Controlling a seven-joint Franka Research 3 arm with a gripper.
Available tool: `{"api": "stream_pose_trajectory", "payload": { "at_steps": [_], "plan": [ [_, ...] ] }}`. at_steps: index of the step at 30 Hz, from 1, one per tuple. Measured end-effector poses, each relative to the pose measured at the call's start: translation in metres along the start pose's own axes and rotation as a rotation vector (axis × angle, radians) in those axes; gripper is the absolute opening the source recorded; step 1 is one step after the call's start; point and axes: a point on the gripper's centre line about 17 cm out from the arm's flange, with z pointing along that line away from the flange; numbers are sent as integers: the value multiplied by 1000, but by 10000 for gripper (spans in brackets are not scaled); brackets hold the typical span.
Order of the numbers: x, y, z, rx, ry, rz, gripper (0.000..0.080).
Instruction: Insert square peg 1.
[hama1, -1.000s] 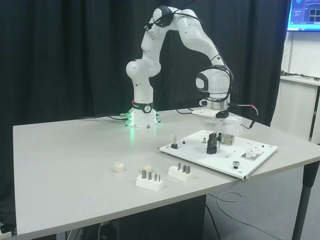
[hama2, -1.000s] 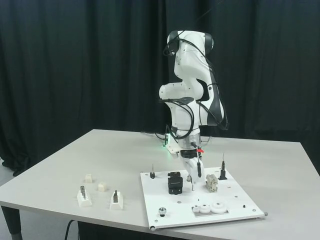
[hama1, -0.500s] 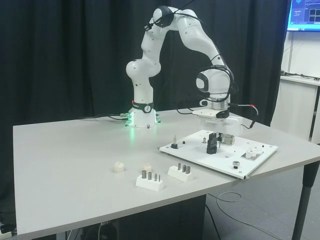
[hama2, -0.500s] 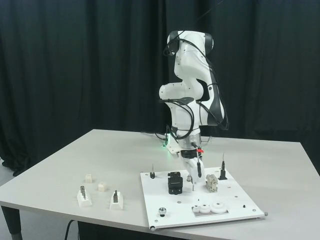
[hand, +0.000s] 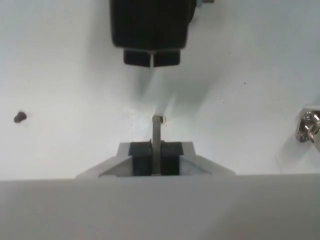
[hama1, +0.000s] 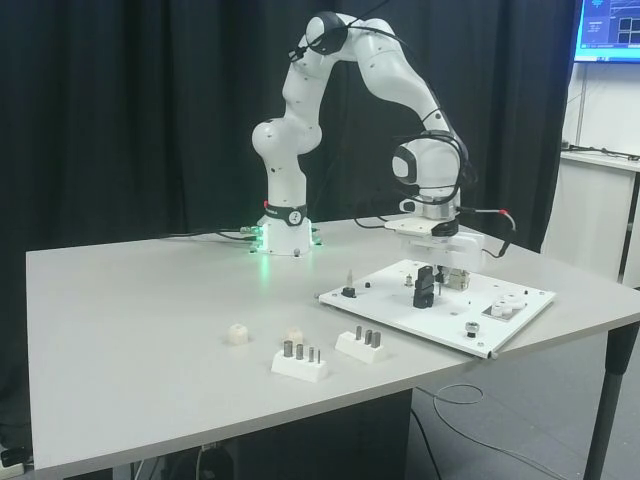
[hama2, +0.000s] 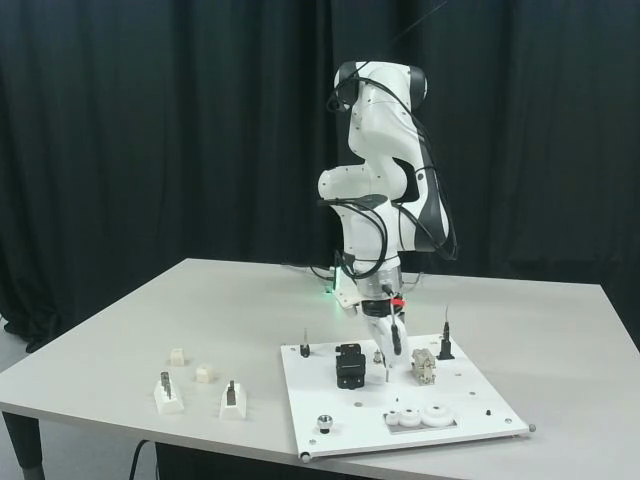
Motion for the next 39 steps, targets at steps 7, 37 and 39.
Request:
{"api": "stream_pose_trajectory", "payload": {
  "at_steps": [7, 37, 39],
  "plan": [
    [1, 0, 0, 0, 1, 21, 30],
    [1, -1, 0, 7, 4, 192, 30],
    [1, -2, 0, 8, 4, 209, 30]
  ]
}}
